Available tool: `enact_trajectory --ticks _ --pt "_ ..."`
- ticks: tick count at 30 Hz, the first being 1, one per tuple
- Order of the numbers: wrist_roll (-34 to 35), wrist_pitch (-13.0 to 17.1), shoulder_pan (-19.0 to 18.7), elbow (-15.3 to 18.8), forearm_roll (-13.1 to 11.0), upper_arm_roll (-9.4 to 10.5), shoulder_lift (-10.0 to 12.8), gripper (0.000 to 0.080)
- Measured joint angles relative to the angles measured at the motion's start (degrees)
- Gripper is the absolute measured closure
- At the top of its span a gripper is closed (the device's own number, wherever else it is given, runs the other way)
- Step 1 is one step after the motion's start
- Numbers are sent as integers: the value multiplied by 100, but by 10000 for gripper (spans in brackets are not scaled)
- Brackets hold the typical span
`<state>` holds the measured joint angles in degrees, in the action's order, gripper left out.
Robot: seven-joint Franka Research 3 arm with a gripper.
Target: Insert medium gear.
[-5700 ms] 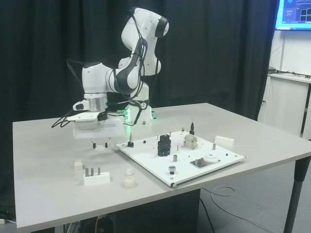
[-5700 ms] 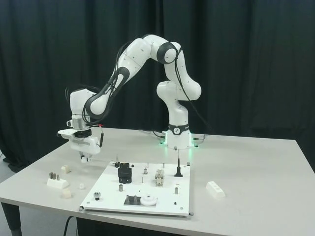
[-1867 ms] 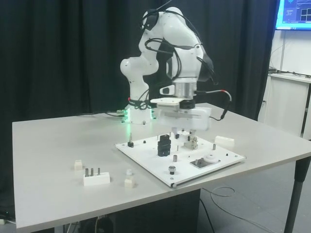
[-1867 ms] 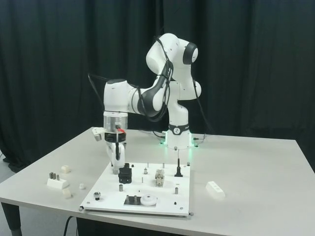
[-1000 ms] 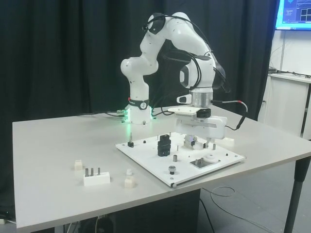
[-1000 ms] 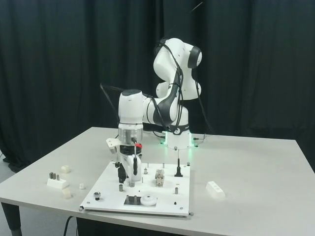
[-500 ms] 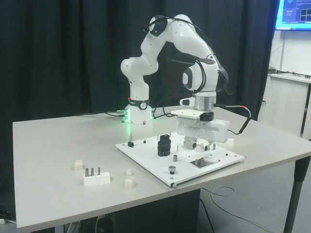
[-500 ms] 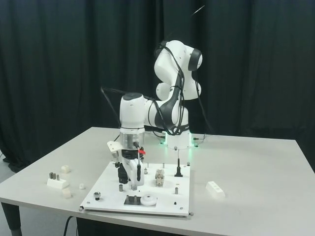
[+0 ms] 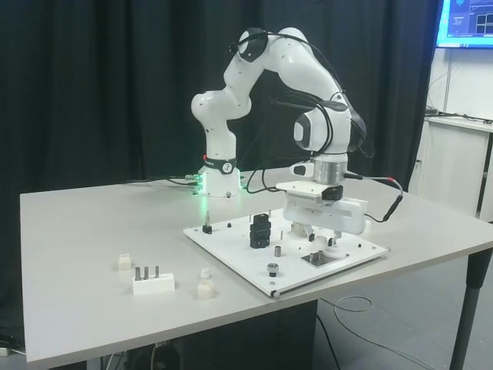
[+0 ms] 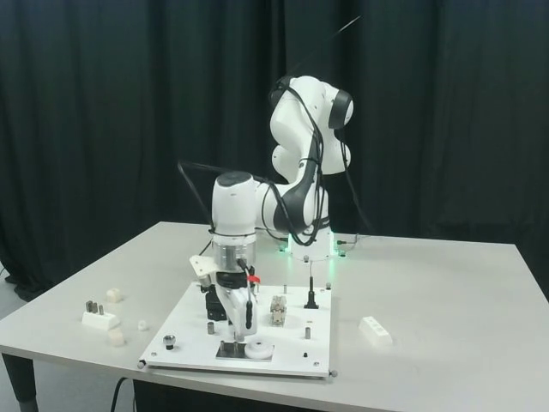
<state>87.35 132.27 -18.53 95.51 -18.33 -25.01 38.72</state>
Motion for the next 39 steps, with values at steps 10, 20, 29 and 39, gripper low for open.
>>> enact_trajectory --ticks 10,20,29,39 --pt "0 0 32 -71 0 58 67 406" --pt "0 0 36 -103 0 59 124 406" --pt "0 1 62 -107 0 95 158 406" --pt "0 4 96 -111 2 142 165 406"
